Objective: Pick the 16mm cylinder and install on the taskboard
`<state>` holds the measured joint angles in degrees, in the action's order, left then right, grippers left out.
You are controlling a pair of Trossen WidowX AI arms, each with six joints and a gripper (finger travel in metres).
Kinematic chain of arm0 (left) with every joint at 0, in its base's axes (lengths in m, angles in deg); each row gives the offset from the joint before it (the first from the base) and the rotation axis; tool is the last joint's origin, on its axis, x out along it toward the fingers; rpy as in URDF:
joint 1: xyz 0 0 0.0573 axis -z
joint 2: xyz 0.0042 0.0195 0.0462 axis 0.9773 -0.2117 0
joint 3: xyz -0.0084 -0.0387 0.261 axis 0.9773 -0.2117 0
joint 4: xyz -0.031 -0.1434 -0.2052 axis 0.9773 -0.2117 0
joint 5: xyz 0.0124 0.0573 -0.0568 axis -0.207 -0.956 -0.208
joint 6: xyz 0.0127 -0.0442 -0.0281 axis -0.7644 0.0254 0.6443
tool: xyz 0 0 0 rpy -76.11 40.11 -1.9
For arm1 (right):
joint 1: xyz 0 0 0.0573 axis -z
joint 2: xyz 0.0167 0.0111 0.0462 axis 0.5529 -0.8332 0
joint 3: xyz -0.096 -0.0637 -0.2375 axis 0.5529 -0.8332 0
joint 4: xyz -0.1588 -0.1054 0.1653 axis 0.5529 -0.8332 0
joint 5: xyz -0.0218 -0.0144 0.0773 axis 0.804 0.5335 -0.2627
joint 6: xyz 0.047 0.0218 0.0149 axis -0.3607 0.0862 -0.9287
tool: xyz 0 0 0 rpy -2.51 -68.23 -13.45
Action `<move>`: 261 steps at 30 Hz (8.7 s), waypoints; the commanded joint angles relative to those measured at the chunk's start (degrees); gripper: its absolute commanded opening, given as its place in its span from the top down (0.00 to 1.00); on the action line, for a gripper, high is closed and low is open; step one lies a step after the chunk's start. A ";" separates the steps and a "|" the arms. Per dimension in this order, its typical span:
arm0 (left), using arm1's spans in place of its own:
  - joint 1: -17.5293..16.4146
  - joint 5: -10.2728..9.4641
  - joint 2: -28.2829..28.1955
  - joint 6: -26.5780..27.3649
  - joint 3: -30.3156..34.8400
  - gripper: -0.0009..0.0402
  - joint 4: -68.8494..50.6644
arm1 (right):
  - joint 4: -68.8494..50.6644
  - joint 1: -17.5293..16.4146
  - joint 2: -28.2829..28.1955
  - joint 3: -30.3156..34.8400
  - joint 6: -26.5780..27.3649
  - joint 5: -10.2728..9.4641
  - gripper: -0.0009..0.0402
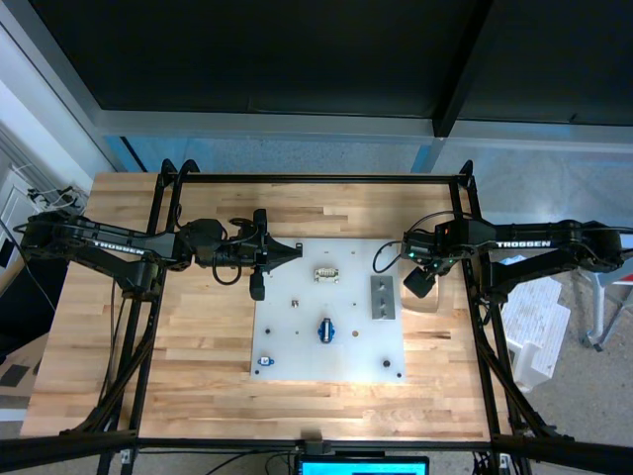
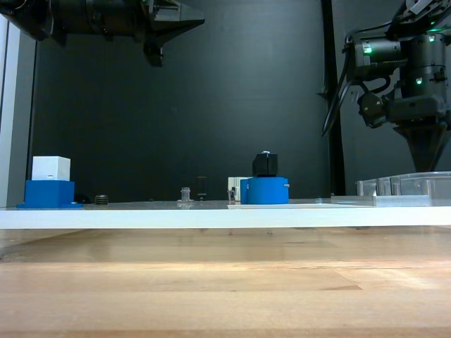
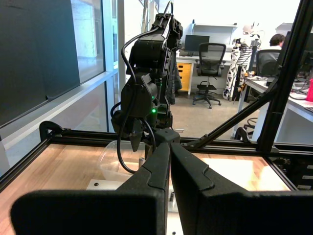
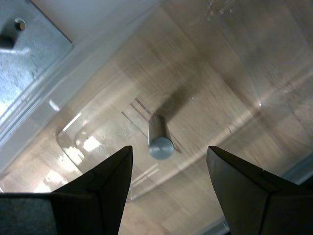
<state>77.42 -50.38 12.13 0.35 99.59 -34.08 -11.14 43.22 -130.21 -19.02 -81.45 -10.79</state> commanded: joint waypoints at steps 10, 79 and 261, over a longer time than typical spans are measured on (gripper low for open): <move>-0.02 0.00 0.00 -0.02 0.00 0.98 0.02 | 5.03 -0.02 -1.95 -2.91 -0.28 -0.20 0.48; 0.00 0.00 0.00 -0.02 0.00 0.98 0.02 | -9.35 -8.17 -1.42 15.28 13.49 -2.01 0.96; 0.00 0.00 0.00 -0.02 0.00 0.98 0.02 | 5.05 -28.81 -32.61 37.35 11.02 -1.92 0.49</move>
<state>77.42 -50.41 12.13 0.35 99.59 -34.06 -5.50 14.43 -163.31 18.31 -70.41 -12.78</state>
